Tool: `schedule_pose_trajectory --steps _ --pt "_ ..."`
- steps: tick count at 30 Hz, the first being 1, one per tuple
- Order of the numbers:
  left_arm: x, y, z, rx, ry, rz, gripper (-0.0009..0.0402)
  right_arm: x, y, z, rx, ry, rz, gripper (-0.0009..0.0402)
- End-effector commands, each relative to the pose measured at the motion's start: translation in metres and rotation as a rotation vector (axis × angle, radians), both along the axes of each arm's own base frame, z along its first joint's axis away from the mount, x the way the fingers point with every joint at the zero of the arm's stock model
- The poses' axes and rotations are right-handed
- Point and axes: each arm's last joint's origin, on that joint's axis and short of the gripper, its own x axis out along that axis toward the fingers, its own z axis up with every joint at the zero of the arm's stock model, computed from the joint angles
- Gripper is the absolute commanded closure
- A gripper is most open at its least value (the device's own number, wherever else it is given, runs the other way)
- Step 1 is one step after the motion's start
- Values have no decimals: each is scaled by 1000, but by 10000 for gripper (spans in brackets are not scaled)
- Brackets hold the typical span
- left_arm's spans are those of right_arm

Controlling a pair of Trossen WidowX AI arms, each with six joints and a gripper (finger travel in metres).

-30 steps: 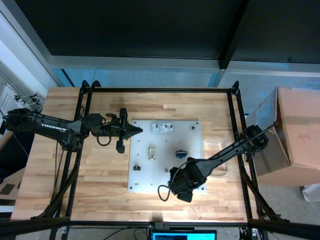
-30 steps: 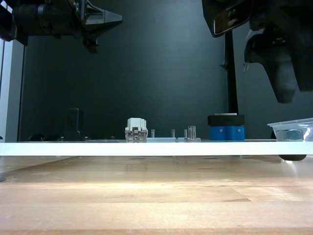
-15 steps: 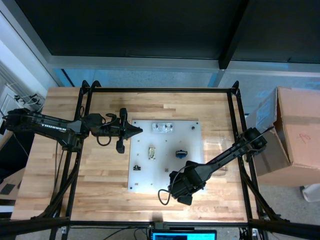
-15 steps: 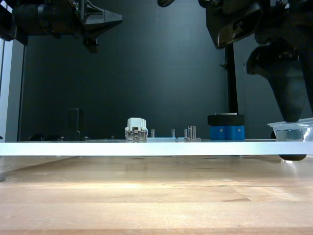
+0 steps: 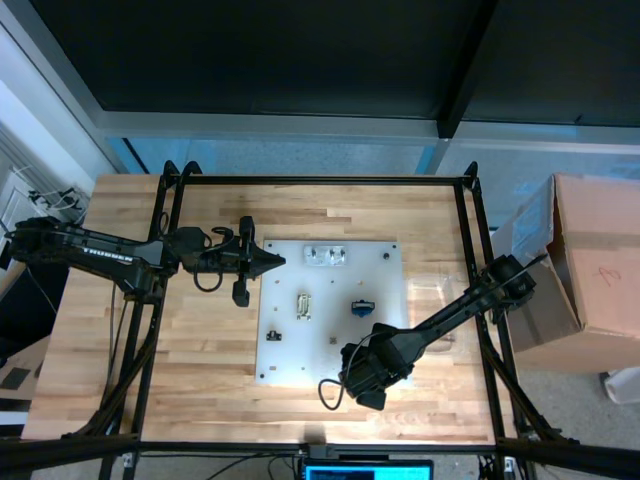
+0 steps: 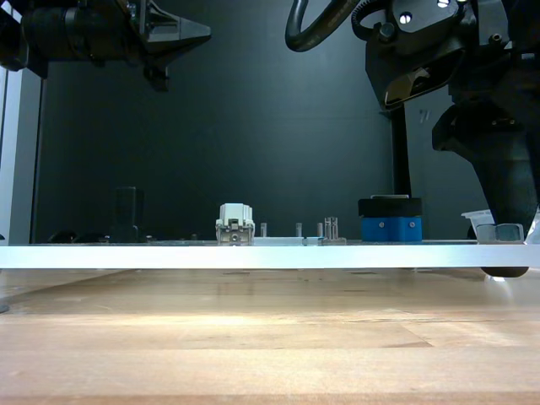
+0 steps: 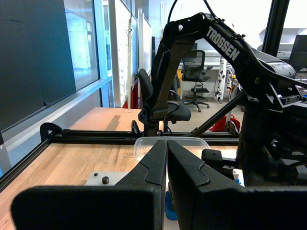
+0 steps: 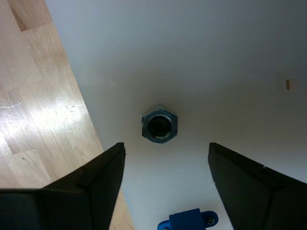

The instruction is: Unfasten the M12 nut and place it in the container

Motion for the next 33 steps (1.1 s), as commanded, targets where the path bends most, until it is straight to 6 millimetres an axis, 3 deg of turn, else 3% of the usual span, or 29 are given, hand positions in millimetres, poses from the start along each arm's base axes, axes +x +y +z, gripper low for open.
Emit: schedule_pose_trajectory --steps 1,14,20,33 --pt "0 0 0 0 0 0 393 0 1 -1 2 -1 5 210" --pt "0 0 0 0 0 0 393 -1 0 3 3 -6 29 340" --pt "0 0 0 0 0 0 393 -2 0 4 -5 -2 132 386" --pt "0 0 0 0 0 0 393 -3 0 7 -11 -13 288 389"
